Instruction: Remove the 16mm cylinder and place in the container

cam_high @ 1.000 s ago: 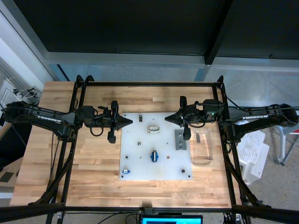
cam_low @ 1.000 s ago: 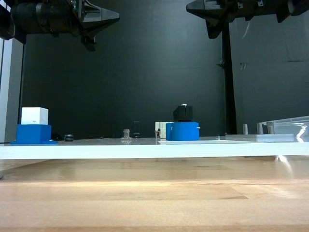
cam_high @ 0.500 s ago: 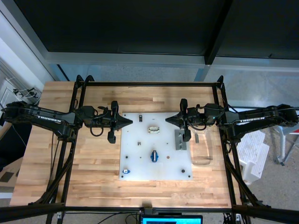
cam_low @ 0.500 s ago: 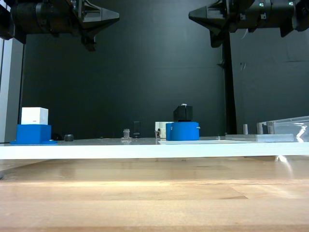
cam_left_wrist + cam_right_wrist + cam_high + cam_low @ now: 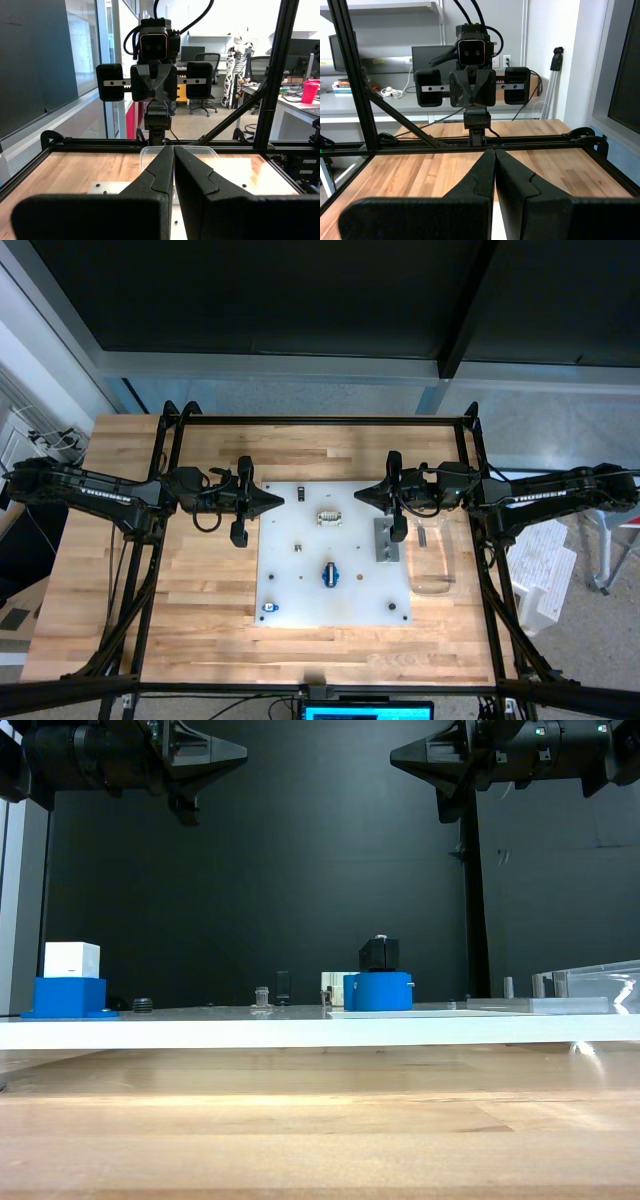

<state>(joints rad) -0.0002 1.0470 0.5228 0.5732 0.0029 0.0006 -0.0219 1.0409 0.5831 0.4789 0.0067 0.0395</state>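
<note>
The 16mm cylinder (image 5: 423, 534) is a small grey peg lying inside the clear container (image 5: 447, 562), which stands on the wood just right of the white board (image 5: 300, 580). My right gripper (image 5: 356, 493) hovers high over the board's far right part, left of the container. It is shut and empty, its fingers (image 5: 482, 177) pressed together. My left gripper (image 5: 282, 500) hangs above the board's far left edge, also shut with nothing held, fingertips (image 5: 161, 162) closed. In the low view both grippers, left (image 5: 245, 753) and right (image 5: 392, 760), point at each other well above the board.
On the board are a grey rectangular block (image 5: 386, 540), a blue-clipped part (image 5: 329, 575), a white connector (image 5: 328, 517) and a blue base with a white cube (image 5: 70, 982). A black frame (image 5: 320, 421) runs around the wooden table.
The right arm has levelled out and its wrist has sunk a little, gripper still shut. The left arm has not moved.
</note>
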